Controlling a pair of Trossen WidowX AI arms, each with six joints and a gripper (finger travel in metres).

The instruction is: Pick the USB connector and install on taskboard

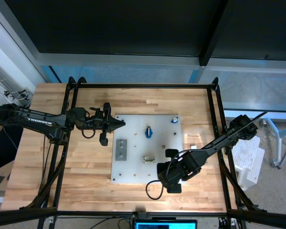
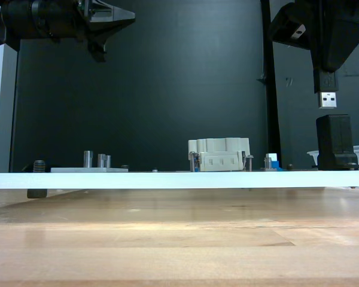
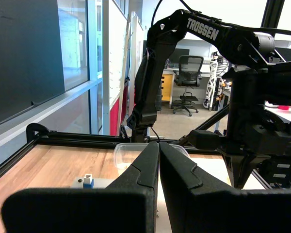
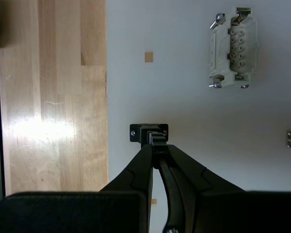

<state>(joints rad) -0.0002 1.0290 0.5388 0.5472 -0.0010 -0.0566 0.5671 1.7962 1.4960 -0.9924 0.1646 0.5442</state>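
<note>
Fingers [image 3: 144,167] of my left gripper [image 1: 120,123] are pressed flat together with nothing between them. That gripper hangs high above the table at the ten o'clock corner of the taskboard [image 1: 133,174], pointing toward three o'clock. Going across the board in the high view, the grey block [image 1: 121,149] lies at nine o'clock from the plate's middle, the blue part [image 1: 149,131] at twelve o'clock, the silver connector [image 1: 148,159] at six o'clock, and a small blue-and-white cube [image 1: 173,119] at the one o'clock corner. My right gripper [image 4: 156,149] is over the five o'clock part of the board, pointing straight down. It is clamped on the USB connector [image 2: 327,89], which is pinched between my fingertips with its metal tip hanging below them. In the low view the plug sits directly over the black socket [image 2: 335,142] but apart from it, with a clear gap between the metal tip and the socket's top. Seen along my right gripper, the plug lines up over the socket. The silver connector lies well apart to one side of it, and the board's edge, with the bare wooden table [image 4: 48,121] beyond, is near on the other side.
</note>
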